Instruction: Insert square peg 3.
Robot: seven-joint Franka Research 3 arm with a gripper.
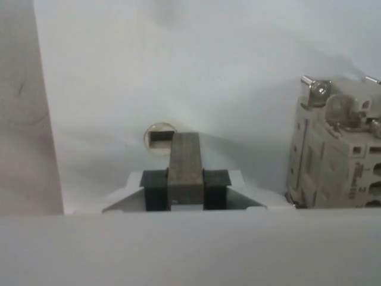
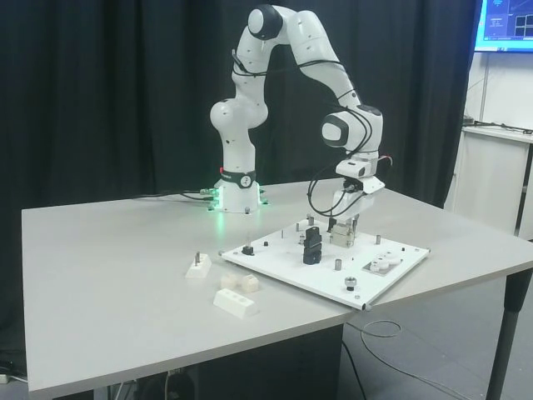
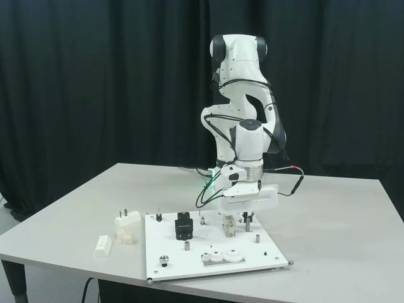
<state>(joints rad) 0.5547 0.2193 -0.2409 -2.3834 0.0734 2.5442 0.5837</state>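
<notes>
With gripper clamped on grey square metal peg, align peg w/ square hole in white board, then lower vert., no tilt.

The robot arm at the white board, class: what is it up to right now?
The white robot arm is leaning over the white board on the grey table. Its end effector is shut on a square peg, holding it just above the board. In the wrist view a small square hole lies close beyond the peg's tip, and a grey connector block sits off to one side. The peg is not in the hole yet.
</notes>
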